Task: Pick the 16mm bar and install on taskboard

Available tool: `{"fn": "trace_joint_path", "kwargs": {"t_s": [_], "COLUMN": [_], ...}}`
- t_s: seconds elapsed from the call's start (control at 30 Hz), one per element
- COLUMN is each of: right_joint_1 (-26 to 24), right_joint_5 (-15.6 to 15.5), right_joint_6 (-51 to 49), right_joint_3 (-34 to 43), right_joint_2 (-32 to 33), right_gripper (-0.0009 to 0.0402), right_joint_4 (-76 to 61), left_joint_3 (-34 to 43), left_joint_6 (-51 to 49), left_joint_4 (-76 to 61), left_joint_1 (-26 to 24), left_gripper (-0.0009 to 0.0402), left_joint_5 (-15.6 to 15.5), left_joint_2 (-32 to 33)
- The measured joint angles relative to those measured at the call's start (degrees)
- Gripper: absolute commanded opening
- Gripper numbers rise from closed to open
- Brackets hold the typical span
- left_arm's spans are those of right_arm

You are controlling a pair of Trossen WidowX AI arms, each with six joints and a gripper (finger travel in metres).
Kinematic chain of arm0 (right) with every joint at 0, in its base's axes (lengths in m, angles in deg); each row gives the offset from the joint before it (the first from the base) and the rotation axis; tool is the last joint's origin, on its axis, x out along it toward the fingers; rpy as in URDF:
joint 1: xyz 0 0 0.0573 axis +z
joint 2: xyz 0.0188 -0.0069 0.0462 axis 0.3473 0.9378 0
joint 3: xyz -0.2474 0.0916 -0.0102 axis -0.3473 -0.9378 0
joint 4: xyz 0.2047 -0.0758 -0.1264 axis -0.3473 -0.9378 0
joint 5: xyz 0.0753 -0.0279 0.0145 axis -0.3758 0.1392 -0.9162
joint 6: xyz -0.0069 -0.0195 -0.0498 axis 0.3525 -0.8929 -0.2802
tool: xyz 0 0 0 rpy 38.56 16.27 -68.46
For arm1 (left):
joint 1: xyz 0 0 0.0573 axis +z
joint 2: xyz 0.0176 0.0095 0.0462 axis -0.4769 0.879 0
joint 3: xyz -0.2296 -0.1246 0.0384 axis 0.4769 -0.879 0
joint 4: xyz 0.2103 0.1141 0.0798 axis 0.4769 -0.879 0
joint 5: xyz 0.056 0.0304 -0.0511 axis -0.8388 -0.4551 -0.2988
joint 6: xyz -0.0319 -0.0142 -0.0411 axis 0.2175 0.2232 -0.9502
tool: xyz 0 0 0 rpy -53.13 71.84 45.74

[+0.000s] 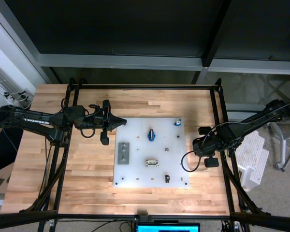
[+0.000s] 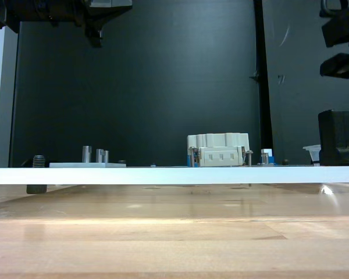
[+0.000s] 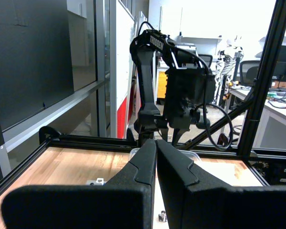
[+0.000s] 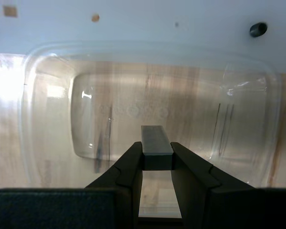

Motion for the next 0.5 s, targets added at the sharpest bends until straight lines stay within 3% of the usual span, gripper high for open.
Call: {"fn": "trace_joint_path", "kwargs": {"t_s": [0.5], "right_joint_1": [0.55], "right_joint_5": [-0.02], "right_joint_6": [0.85], "right_joint_3": [3.74], "right_joint_2": [1.31], "right_gripper": [0.0016], "right_joint_4": [-0.79], "left_joint_3": [0.0], "left_joint_6": [0.0], "left_joint_4": [0.02], "left_joint_1": [0.0], "left_gripper": [0.0], "left_joint_5": [0.02], "left_joint_2": [0.0]}}
